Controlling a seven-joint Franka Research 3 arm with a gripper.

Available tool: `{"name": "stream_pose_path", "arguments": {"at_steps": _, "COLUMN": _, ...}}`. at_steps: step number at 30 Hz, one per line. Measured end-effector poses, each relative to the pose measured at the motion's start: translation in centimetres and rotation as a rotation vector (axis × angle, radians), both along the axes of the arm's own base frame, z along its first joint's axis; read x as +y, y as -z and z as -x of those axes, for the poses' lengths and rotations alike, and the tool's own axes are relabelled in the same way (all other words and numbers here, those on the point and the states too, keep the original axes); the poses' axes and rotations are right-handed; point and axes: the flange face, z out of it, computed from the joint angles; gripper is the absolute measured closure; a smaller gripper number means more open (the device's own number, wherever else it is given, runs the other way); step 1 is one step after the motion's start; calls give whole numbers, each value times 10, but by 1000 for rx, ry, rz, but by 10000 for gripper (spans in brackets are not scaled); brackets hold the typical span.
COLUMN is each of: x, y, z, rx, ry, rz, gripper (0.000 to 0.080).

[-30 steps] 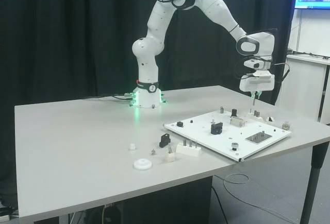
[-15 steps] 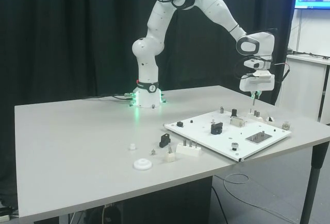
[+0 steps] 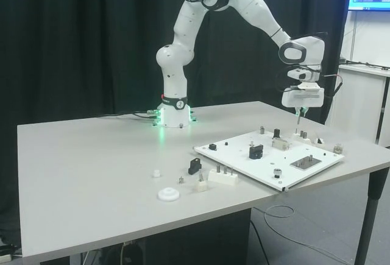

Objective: Insert round peg 2.

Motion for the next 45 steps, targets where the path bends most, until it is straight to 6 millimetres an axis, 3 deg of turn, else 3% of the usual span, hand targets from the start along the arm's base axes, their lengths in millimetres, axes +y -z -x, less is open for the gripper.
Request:
{"name": "stream_pose_path", "arguments": {"at_steps": 12, "x": -41, "y": -17, "z": -17, "rx": 27, "ry": -8, "rz": 95, "gripper": 735}}
{"name": "stream_pose_path", "arguments": {"at_steps": 28, "x": -113, "y": -31, "z": -35, "rx": 97, "ry": -37, "rz": 163, "gripper": 735}}
{"name": "stream_pose_path", "arguments": {"at_steps": 38, "x": -152, "y": -27, "z": -31, "rx": 142, "ry": -64, "rz": 163, "gripper": 735}}
{"name": "stream_pose_path", "arguments": {"at_steps": 45, "x": -167, "y": -21, "z": -21, "rx": 160, "ry": -68, "rz": 158, "gripper": 735}}
